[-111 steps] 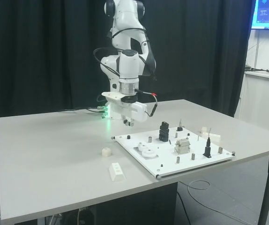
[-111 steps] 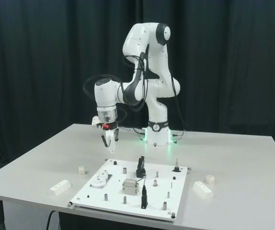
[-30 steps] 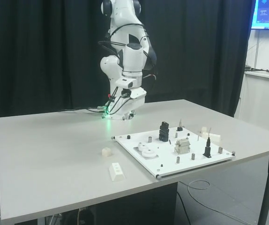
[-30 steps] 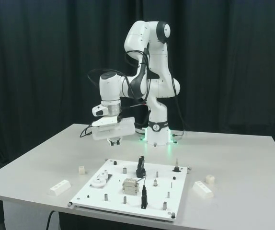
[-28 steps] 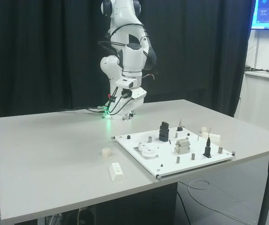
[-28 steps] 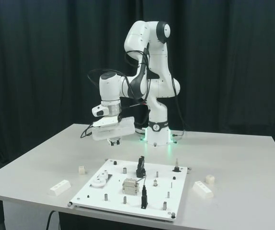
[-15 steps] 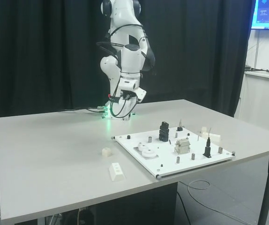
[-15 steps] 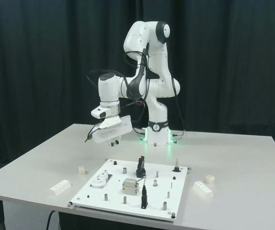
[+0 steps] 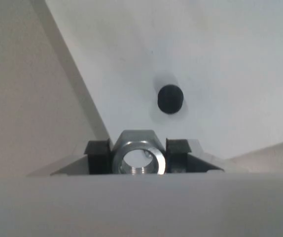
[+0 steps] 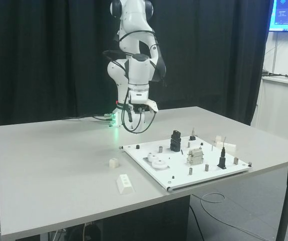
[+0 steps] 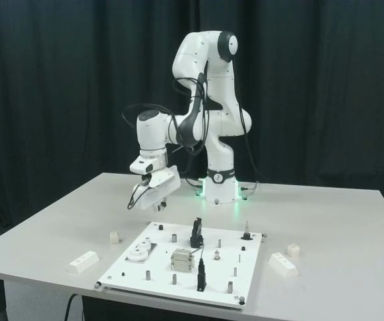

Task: Insert bolt 4.

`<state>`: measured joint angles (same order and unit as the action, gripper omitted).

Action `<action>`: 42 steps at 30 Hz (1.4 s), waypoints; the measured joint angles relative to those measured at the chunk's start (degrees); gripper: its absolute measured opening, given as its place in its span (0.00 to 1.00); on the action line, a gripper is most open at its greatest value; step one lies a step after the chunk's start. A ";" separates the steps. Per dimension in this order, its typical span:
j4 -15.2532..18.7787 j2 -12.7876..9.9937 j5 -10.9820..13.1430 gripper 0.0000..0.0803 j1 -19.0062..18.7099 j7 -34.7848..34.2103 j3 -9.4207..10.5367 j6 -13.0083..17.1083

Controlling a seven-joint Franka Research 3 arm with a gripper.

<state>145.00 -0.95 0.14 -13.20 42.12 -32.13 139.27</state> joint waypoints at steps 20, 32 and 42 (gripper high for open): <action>-0.63 -3.94 4.35 0.30 0.02 11.12 -0.05 2.55; -0.54 -4.83 6.30 0.30 -0.06 11.19 0.10 5.26; -0.13 -5.58 7.41 0.30 -0.16 12.01 0.54 7.10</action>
<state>144.87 -6.53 7.55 -13.36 54.13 -31.59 146.37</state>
